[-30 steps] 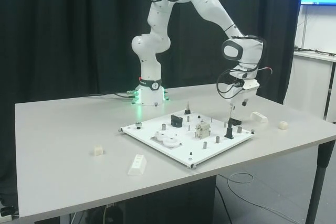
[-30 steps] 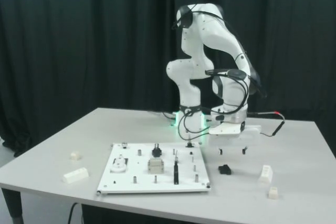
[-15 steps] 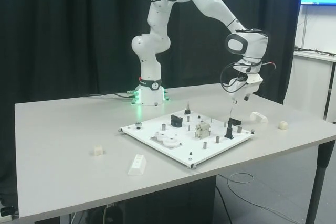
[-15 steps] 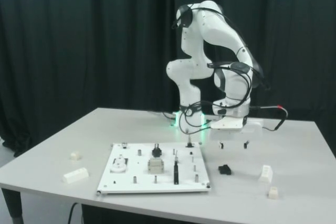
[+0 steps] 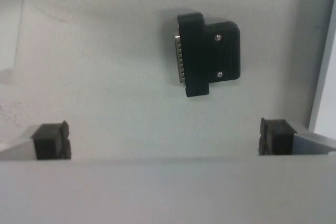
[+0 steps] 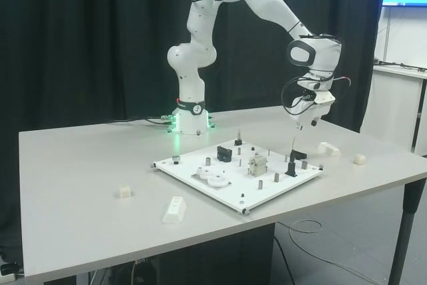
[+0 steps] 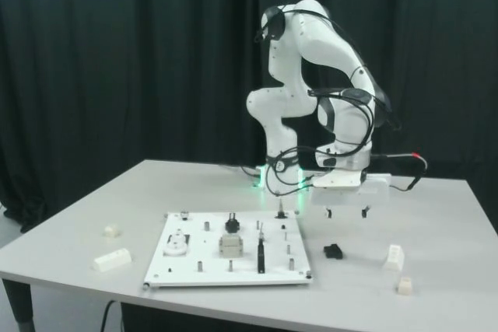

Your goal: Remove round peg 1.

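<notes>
1. Round peg 1 was not lifted. Several short round pegs [image 6: 209,161] stood upright in the white board [image 6: 189,166] on the grey table [image 6: 80,158]. At this range, which of them was round peg 1 could not be told.
2. None of the pegs was touched. The gripper [image 7: 346,212] hung in the air off the board's edge, well apart from every peg.
3. The white arm rose from its base, which was lit green [image 6: 175,121]. It arched high over the table and bent down at the wrist, so that the gripper [image 6: 303,125] pointed straight down.
4. The fingers were spread wide and held nothing. In the wrist view the two black fingertips sat at opposite sides of the gripper [image 5: 163,138], with bare table between them.
5. Below the gripper a black connector [image 5: 207,54] lay flat on the table, clear of both fingertips. The second room view placed this connector [image 7: 333,251] just beside the board [image 7: 210,254], not on it.
6. The wrist view showed no peg. Only a white strip at one margin, probably the board's edge, entered it. A pale band of the gripper's own body hid the near part of that view.
7. Two small white blocks [image 7: 394,256] lay on the table beyond the connector, and two more [image 7: 113,259] lay on the board's far side.
</notes>
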